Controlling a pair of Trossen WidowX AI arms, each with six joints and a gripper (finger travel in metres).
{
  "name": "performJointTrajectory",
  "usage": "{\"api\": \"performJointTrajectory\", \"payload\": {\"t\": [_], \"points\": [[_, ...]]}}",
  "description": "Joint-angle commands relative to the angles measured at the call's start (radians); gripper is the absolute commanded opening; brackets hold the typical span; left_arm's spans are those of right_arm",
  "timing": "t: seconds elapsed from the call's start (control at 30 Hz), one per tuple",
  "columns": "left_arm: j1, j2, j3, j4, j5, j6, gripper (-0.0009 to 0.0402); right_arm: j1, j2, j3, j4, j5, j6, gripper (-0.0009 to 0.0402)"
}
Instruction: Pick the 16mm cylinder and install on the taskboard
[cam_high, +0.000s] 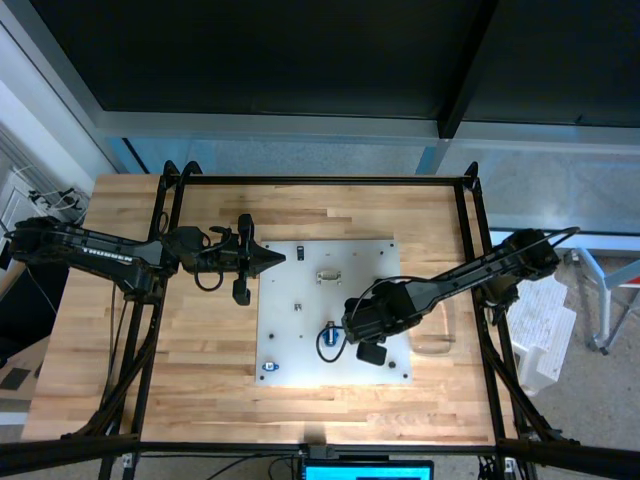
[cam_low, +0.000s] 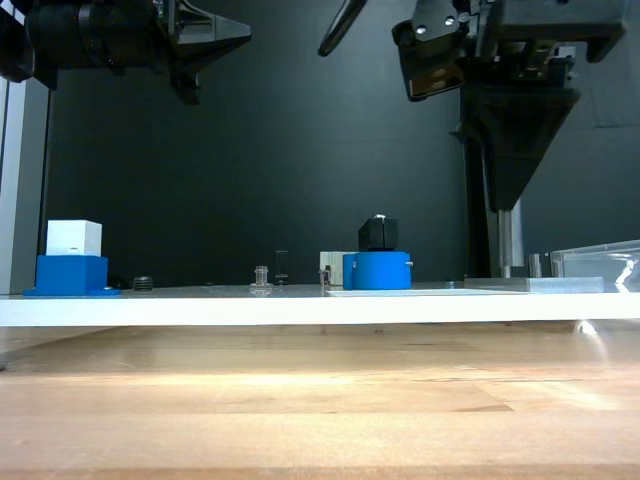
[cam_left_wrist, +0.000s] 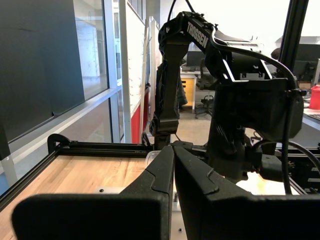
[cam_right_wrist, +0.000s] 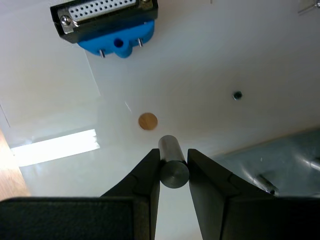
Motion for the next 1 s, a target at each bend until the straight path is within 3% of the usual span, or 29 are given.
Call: {"api": "performJointTrajectory", "payload": {"t": [0.03, 1.0], "points": [[0.0, 0.0, 0.0, 0.0, 0.0, 0.0, 0.0, 0.0, 0.016, 0.01, 0.007, 0.0, 0.0, 0.0004], [0.0, 0.0, 0.0, 0.0, 0.0, 0.0, 0.0, 0.0, 0.035, 0.031, 0.016, 0.001, 0.0, 0.0004]]}}
